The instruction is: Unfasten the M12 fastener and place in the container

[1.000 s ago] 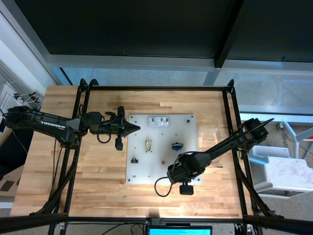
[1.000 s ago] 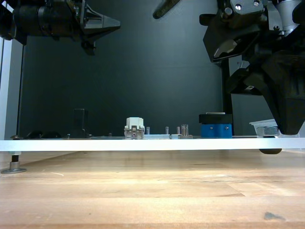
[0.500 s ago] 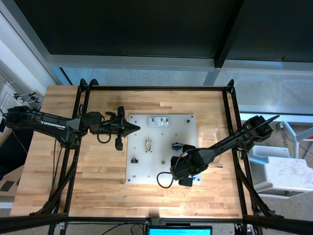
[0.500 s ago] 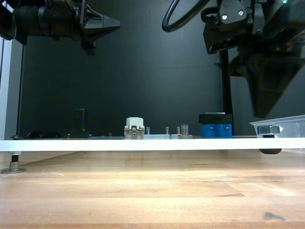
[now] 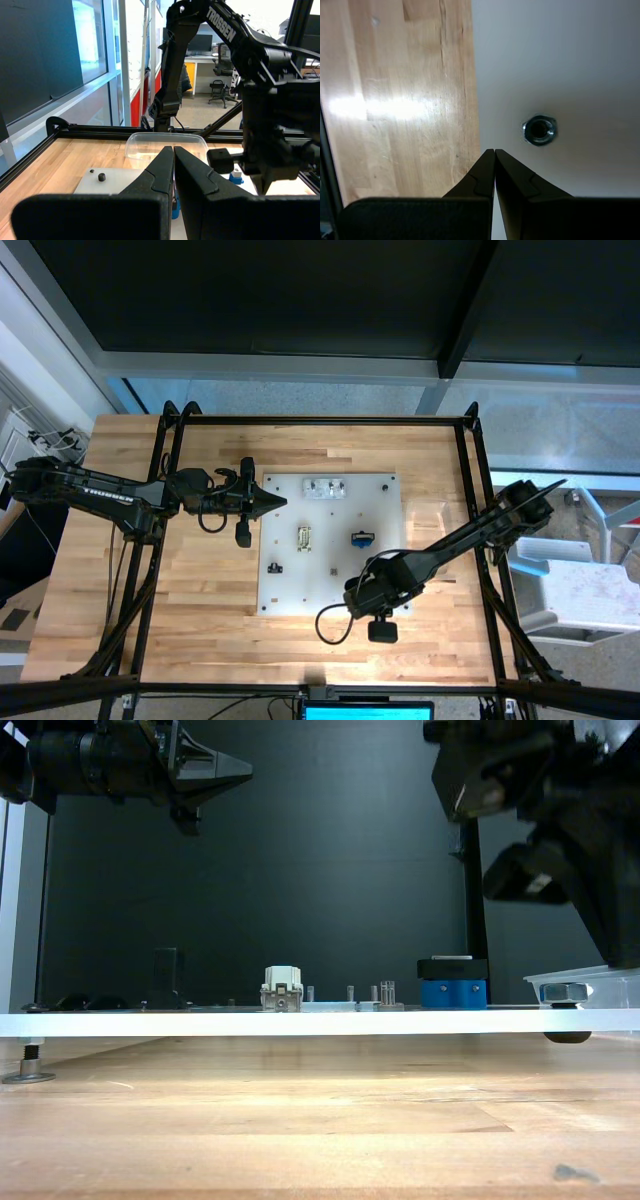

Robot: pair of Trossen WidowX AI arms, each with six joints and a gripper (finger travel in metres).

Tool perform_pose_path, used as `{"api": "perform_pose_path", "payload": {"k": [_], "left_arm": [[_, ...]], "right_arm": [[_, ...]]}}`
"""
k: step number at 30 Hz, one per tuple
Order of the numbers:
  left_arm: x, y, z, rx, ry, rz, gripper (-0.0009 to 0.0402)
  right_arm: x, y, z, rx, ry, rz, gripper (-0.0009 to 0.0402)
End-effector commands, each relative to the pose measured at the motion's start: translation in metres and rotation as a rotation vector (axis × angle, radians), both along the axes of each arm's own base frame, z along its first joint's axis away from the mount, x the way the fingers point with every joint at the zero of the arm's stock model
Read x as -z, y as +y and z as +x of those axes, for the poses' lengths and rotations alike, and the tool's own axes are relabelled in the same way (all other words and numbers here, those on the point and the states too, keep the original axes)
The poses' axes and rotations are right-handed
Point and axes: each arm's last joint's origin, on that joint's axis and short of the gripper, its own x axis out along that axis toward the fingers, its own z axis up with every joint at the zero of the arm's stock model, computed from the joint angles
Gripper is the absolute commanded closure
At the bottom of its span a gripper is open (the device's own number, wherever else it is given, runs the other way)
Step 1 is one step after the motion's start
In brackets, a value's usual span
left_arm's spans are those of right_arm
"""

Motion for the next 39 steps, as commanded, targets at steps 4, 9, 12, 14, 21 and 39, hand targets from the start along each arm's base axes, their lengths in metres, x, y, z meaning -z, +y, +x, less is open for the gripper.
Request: {"api": "perform_pose_path", "payload": {"k": [4,9,12,14,21,39], "left_arm": [[0.000,0.000,0.000,0.000,-0.001,0.000,0.0393],[0.000,0.000,0.000,0.000,-0.001,0.000,0.0393],[0.000,0.000,0.000,0.000,-0.001,0.000,0.0393],[0.000,0.000,0.000,0.000,-0.001,0.000,0.0393],[0.000,0.000,0.000,0.000,-0.001,0.000,0.0393],[0.000,0.000,0.000,0.000,-0.001,0.000,0.0393]], "right_arm": [[0.007,0.001,0.003,0.002,-0.009,-0.008,0.0393],[0.009,-0.001,0.002,0.009,-0.003,-0.031,0.0393],[0.010,-0.002,0.001,0.013,-0.001,-0.055,0.0393],[0.010,-0.002,0.001,0.015,-0.004,-0.060,0.0393],[0.010,-0.003,0.001,0.016,-0.006,-0.067,0.0393],[-0.011,-0.013,-0.007,0.125,-0.011,-0.274,0.0393]]}}
